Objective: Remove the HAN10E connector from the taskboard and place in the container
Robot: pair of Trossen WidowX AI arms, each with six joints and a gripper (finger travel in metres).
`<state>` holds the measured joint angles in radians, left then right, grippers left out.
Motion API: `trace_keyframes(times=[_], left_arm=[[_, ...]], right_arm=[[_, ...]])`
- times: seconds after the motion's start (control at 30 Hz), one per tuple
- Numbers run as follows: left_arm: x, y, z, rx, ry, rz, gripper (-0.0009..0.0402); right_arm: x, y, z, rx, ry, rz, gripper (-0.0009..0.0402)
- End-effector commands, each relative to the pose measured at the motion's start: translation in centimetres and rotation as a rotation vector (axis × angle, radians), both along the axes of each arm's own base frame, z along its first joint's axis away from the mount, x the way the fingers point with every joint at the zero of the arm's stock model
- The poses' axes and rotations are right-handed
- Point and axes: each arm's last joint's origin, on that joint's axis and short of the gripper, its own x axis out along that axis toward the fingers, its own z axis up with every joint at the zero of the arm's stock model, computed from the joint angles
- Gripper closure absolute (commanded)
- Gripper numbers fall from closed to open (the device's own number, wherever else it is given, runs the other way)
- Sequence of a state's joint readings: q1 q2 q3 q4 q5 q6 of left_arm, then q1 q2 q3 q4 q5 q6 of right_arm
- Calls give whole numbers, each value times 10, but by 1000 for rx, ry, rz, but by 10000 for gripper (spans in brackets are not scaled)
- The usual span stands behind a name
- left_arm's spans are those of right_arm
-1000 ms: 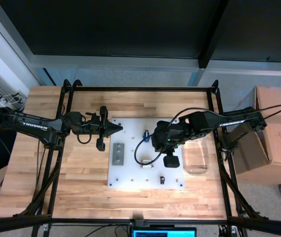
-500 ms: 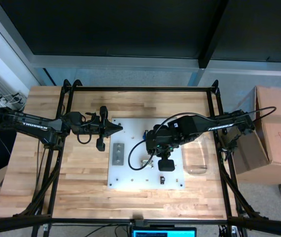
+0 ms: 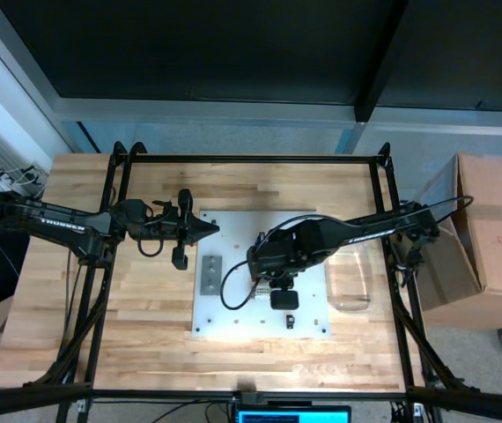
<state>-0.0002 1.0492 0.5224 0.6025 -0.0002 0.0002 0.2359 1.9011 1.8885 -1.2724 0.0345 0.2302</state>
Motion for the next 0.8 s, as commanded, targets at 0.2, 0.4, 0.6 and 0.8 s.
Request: trace_keyframes(times=[0.2,0.4,0.6,0.8], left_arm=[[0,0,0,0,0,0,393],[0,0,0,0,-1,0,393],[0,0,0,0,0,0,393],[0,0,0,0,0,0,393]], right_arm=[[13,3,-21,-10,43,-2,223],[20,5,-33,-14,66,-8,202],[23,6,-42,-12,71,-25,179],[22,7,-48,-14,83,-22,147]])
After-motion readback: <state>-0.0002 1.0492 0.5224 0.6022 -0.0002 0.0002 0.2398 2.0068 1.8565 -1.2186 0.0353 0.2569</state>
